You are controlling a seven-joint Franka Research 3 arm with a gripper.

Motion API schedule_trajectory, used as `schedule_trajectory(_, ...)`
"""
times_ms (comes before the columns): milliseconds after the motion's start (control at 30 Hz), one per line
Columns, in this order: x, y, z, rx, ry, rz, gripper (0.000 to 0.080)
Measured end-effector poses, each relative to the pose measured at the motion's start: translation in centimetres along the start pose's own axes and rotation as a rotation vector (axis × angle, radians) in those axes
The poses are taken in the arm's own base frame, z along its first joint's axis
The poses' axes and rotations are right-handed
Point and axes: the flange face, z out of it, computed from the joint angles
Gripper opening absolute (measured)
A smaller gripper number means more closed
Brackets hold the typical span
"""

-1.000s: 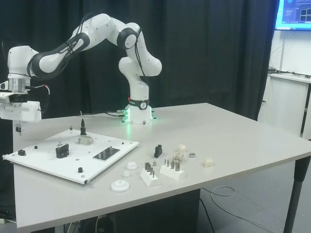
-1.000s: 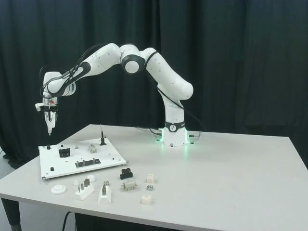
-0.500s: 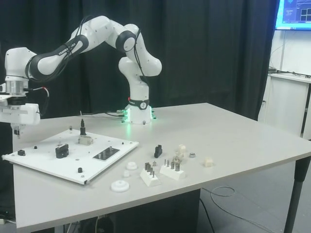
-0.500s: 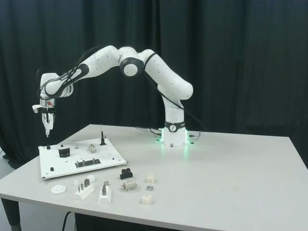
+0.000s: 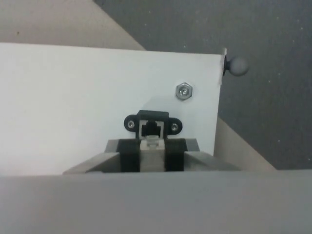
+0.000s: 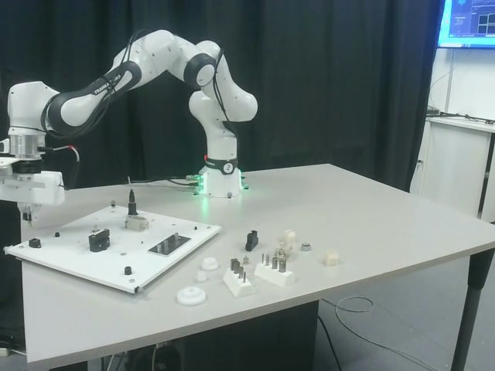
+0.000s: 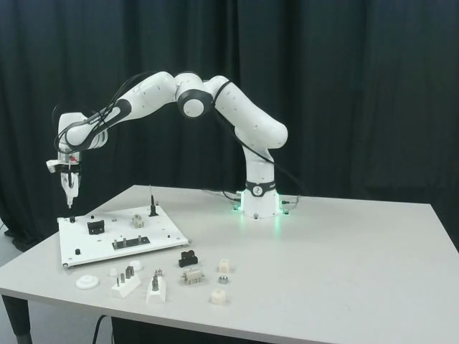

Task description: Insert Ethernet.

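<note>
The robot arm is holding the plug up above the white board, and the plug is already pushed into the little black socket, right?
Not quite. The plug is not in the black socket yet. The second room view shows the gripper hanging well above the corner of the white board, clear of it. The wrist view shows the socket's opening with nothing in it. The rest is right.

Two distant room views share the white arm [image 6: 155, 54]; wrist view looks down close.
</note>
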Motion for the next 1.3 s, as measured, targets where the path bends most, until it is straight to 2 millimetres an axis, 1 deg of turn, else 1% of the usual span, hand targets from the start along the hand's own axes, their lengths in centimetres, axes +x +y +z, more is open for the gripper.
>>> schedule_trajectory(367,0.2,-0.4,1.0,-0.012,0.001,-0.007,0.0102)
schedule_trajectory(1300,0.2,-0.3,3.2,-0.037,-0.009,0.033,0.0102)
